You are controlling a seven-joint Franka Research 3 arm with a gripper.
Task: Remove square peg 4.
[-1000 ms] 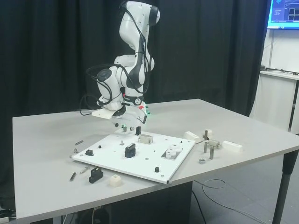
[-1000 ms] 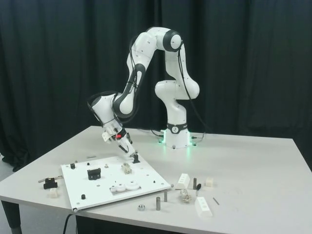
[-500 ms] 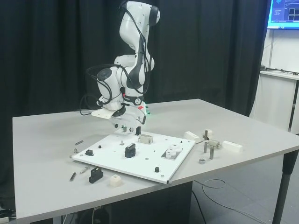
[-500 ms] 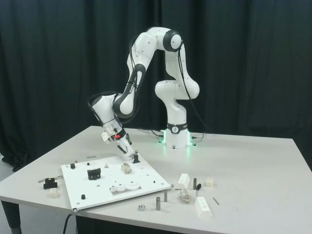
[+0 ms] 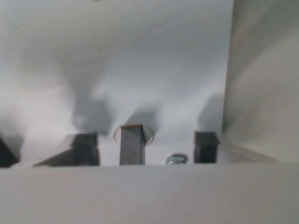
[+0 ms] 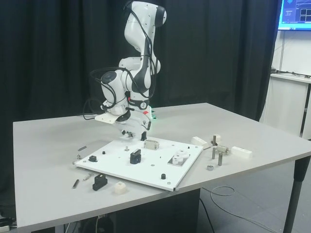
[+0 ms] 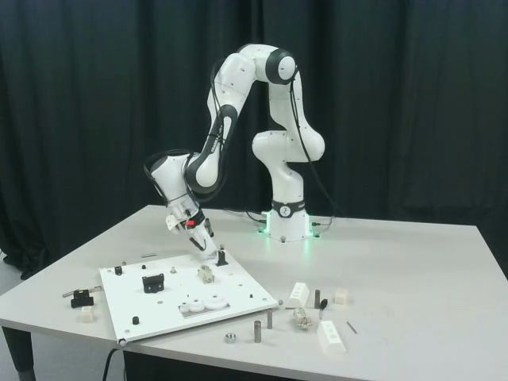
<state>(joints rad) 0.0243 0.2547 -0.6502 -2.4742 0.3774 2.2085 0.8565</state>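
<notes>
Wrist view: the gripper (image 5: 140, 148) has its 2 dark fingertips (image 5: 86, 148) spread, w/ the upright grey square metal peg (image 5: 132, 144) between them, nearer 1 finger and touching neither. The peg sits in a round hole in the flat white assembly board (image 5: 154, 60); a small metal hex nut (image 5: 176, 159) lies just beside it, and the grey table (image 5: 264, 84) shows past the board's edge.

From the 1st room view, the white Franka arm (image 6: 138, 53) bends down so the gripper (image 6: 132, 130) sits low over the board's (image 6: 146, 162) far edge, next to a black upright block (image 6: 144, 135). The 2nd room view shows the same: gripper (image 7: 210, 248) at the board's (image 7: 171, 305) far side, by that block (image 7: 223, 256). A loose white block (image 6: 241, 152) lies on the table (image 6: 48, 145), well apart.
</notes>
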